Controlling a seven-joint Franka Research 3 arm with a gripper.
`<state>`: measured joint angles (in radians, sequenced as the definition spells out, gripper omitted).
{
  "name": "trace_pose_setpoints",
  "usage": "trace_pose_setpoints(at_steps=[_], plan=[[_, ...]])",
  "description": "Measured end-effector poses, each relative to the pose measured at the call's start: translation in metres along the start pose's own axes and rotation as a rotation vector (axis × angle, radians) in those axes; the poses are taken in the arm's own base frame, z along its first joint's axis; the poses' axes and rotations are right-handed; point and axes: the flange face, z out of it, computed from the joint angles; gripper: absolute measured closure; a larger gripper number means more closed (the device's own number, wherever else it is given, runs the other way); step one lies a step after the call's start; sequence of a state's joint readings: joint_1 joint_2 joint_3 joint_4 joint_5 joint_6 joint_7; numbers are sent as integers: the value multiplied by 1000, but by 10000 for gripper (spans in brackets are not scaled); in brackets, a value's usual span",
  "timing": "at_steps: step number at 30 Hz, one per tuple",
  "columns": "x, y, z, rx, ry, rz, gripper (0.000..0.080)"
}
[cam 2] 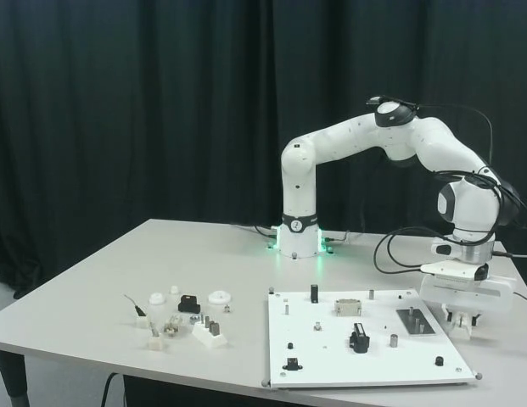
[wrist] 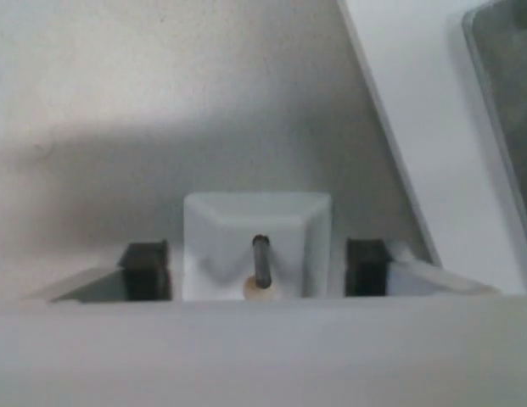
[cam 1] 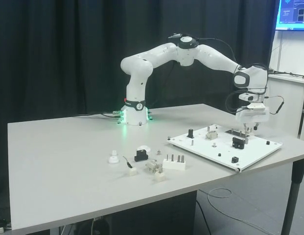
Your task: Pick round peg 1.
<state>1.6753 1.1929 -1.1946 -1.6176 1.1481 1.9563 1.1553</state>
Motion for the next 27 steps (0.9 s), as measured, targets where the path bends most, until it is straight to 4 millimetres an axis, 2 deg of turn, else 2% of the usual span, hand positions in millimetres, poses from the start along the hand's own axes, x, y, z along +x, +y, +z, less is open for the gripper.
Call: trace_pose_setpoints(at_steps=[5, 6, 10, 11, 18, 19, 27], plan=[[1, 0, 1, 1, 6, 1, 312], [2, 0, 1, 1, 7, 1, 474], [3, 0, 2, 1, 10, 2, 474], [3, 0, 2, 0, 11, 2, 664], [6, -1, 2, -1, 17, 3, 664], [6, -1, 1, -1, 18, 4, 771], [10, -2, -5, 5, 27, 9, 784]])
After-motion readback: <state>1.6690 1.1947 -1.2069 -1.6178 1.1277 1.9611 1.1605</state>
